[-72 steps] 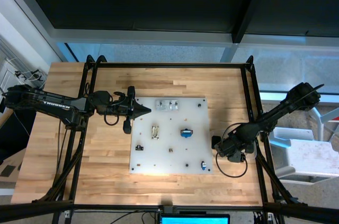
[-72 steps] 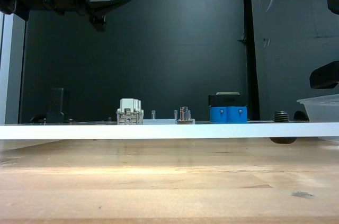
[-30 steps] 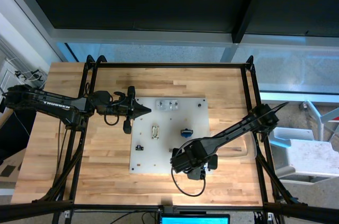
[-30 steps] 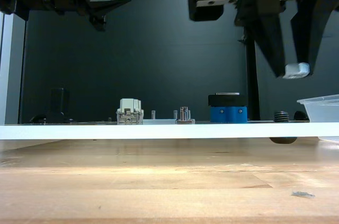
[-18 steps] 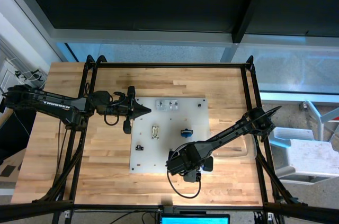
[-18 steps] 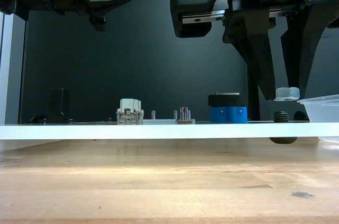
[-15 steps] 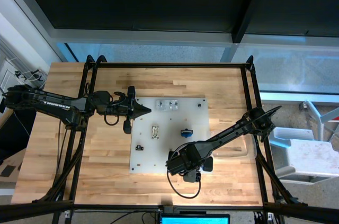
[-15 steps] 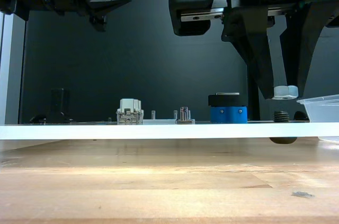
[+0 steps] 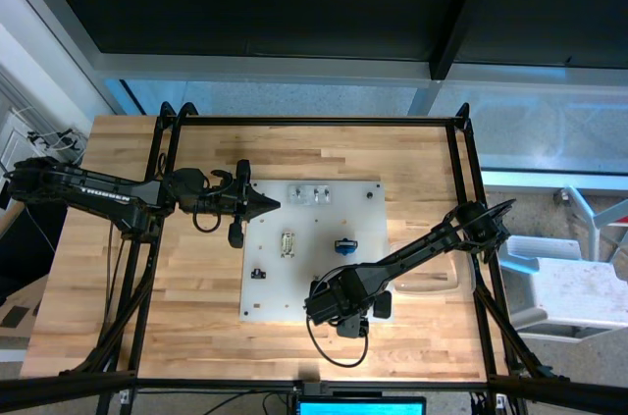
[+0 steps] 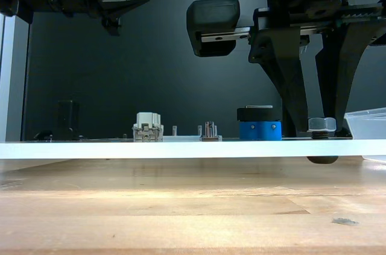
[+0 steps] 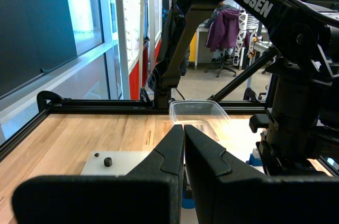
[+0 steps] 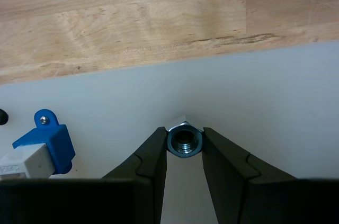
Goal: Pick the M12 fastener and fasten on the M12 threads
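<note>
The silver nut [image 10: 321, 125] is pinched between the fingers of my right gripper [image 10: 321, 128], which is shut on it and points straight down at the white board's [image 9: 294, 283] near right part. In the low view the nut rests level with the top of the black stud [image 10: 321, 136], hiding most of its ribs. I cannot tell whether it has caught the threads. The right wrist view looks down through the nut [image 12: 184, 143] between both fingers [image 12: 153, 152]. My left gripper [image 9: 273, 202] hovers shut at the board's far left edge, holding nothing.
A clear tray [image 9: 432, 283] stands off the board's right edge, behind the right arm. A blue block [image 10: 259, 128], a beige connector [image 10: 148, 128] and a small silver post [image 10: 209, 130] stand on the board left of the stud.
My right gripper has carried the nut from the tray side over the board and lowered it from above the stud onto the stud's top. The left arm has not moved.
</note>
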Tool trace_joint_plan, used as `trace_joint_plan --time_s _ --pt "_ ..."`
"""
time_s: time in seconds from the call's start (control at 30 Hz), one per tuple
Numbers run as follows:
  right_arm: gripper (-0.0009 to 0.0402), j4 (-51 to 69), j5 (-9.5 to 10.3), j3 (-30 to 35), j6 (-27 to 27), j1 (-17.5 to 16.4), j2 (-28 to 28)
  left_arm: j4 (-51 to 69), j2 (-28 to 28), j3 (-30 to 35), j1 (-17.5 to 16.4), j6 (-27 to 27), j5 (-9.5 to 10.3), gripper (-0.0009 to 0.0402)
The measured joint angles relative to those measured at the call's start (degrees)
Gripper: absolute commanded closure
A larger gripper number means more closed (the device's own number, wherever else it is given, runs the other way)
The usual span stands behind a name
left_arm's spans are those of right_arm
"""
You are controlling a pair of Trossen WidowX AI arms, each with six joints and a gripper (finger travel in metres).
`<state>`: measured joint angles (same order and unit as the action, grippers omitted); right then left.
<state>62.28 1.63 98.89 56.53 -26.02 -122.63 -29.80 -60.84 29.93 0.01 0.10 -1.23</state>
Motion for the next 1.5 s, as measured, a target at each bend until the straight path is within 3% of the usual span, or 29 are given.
trace_joint_plan --time_s 0.43,0.77,0.9,1.1,1.5 --pt "0.0384 0.0 -0.02 0.0 -1.0 0.0 0.0 0.0 0.0 0.0 0.0 0.0 0.00 0.0393" --pt "0.0384 0.0 -0.02 -0.1 -12.8 0.0 0.0 0.0 0.0 0.0 0.0 0.0 -0.02 0.0393" --pt "0.0384 0.0 -0.02 -0.1 -21.9 0.0 0.0 0.0 0.0 0.0 0.0 0.0 0.00 0.0393" --pt "0.0384 0.1 -0.02 -0.1 -40.2 0.0 0.0 0.0 0.0 0.0 0.0 0.0 0.00 0.0393" --pt "0.0384 0.1 0.11 -0.1 -90.2 0.0 0.0 0.0 0.0 0.0 0.0 0.0 0.00 0.0393"
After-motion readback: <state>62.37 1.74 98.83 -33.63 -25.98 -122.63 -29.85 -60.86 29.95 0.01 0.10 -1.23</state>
